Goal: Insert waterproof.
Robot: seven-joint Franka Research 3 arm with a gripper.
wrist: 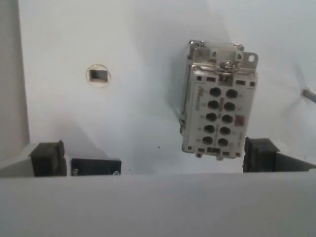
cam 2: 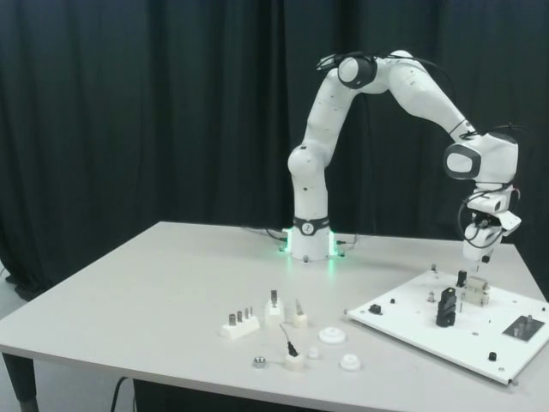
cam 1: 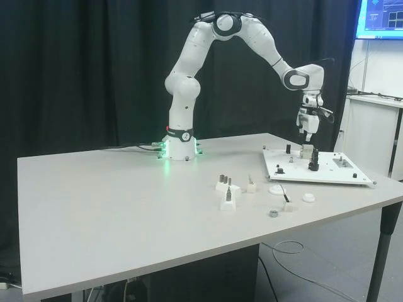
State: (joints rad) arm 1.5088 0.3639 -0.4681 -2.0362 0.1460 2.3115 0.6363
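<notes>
Above one white board (cam 2: 412, 330) on the grey desk (cam 1: 113, 207), the gripper (cam 1: 307, 134) hangs over one multi-pin connector (wrist: 217, 116), fingers' state unclear.

1. The white rectangular multi-pin connector housing (wrist: 217, 106) stands fixed on the white flat board (wrist: 123, 113).
2. Its face shows two rows of round black sockets, with a metal latch at one end.
3. In the room views, the housing (cam 1: 308, 153) (cam 2: 474, 291) sits near the board's middle, beside a black block (cam 2: 445, 308).
</notes>
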